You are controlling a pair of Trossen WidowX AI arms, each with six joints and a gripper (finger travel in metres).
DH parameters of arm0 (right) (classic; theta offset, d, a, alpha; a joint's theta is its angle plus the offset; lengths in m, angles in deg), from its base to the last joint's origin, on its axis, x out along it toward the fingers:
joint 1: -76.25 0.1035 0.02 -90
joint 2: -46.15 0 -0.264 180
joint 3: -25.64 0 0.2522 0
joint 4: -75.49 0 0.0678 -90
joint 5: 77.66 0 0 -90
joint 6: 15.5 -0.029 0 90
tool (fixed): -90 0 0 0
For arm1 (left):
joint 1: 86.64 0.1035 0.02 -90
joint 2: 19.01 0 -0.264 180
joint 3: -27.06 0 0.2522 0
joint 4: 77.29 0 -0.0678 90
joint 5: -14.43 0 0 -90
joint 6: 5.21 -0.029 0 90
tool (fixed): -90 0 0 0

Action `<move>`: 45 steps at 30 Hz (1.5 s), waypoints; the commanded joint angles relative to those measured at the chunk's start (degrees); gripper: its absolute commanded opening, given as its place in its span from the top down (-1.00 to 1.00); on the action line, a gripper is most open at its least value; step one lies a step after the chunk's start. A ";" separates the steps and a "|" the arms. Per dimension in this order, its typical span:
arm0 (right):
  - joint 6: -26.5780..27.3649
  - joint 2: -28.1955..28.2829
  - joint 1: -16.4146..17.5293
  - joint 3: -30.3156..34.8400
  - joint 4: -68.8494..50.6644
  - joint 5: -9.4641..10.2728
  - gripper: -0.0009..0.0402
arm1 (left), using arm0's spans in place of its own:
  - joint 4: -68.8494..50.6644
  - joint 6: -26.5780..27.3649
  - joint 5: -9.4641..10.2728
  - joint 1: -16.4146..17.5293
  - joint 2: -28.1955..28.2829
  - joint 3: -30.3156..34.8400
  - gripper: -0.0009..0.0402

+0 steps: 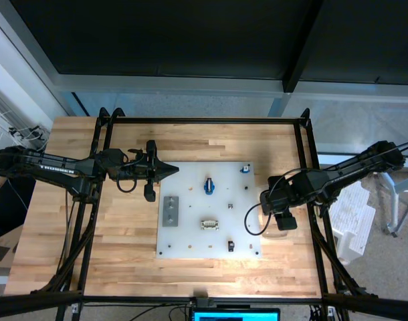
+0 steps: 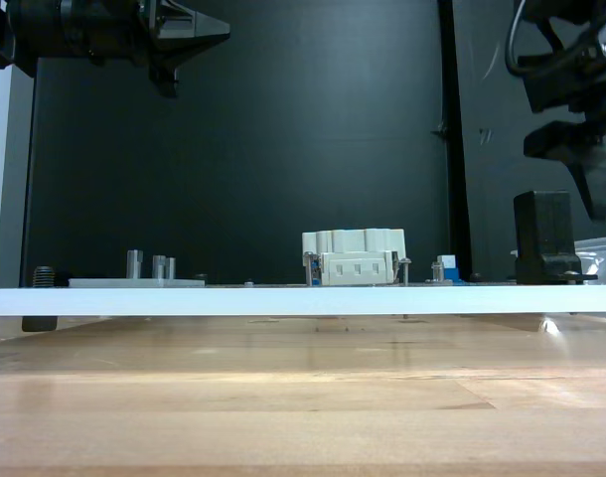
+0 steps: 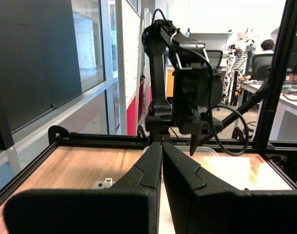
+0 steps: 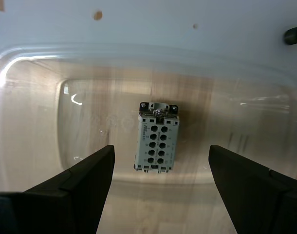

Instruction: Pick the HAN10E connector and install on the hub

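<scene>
Tray under right gripper
HAN10E connector in tray, directly below it; hub on plate to its left; left gripper farther left.

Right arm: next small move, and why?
Probably lower the right gripper straight down: it hovers open over the HAN10E connector, which lies roughly centred between its fingers in the clear tray, ungrasped. The left gripper sits shut near the white plate.

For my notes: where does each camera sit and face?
High: above near edge, looking down; left gripper over plate corner, right gripper right of plate.
Low: table height, level at hub; both grippers overhead.
Left wrist: along shut fingers toward right arm.
Right wrist: down past open fingers onto HAN10E connector.
High, low share hub.
</scene>
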 commanded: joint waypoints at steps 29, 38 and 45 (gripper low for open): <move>-4.94 1.55 0.61 -10.93 12.96 0.00 -0.38 | 0.00 -0.02 -0.02 0.00 0.02 0.02 0.95; -5.95 1.55 0.61 -12.20 14.56 0.00 -0.37 | 0.00 -0.02 -0.02 0.02 0.02 0.02 0.95; -5.77 1.55 0.61 -12.26 14.69 0.00 -0.12 | 0.00 -0.02 -0.02 0.00 0.02 0.02 0.95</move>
